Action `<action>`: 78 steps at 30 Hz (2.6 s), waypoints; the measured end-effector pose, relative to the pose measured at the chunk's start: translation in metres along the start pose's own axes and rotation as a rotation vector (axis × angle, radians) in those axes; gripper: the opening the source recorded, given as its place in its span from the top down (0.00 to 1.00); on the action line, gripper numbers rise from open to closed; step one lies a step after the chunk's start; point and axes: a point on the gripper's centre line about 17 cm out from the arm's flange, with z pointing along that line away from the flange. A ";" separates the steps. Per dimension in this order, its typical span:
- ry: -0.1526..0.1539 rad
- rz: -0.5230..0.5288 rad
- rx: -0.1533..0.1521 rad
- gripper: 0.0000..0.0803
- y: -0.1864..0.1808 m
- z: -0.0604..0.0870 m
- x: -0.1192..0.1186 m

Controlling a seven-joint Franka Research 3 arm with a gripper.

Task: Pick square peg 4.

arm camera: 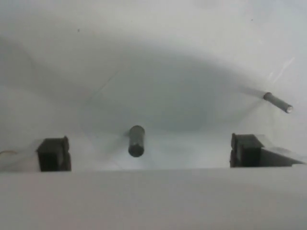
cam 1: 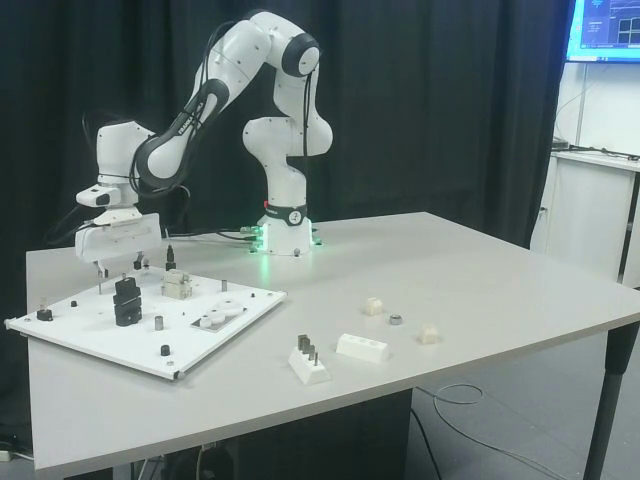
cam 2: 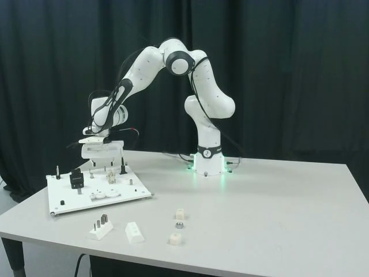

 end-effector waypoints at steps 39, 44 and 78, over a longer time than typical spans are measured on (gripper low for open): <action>0.044 0.071 -0.031 0.00 0.037 -0.028 0.022; 0.059 0.068 -0.027 0.00 0.041 -0.033 0.030; 0.099 0.151 0.005 0.00 0.070 -0.088 0.084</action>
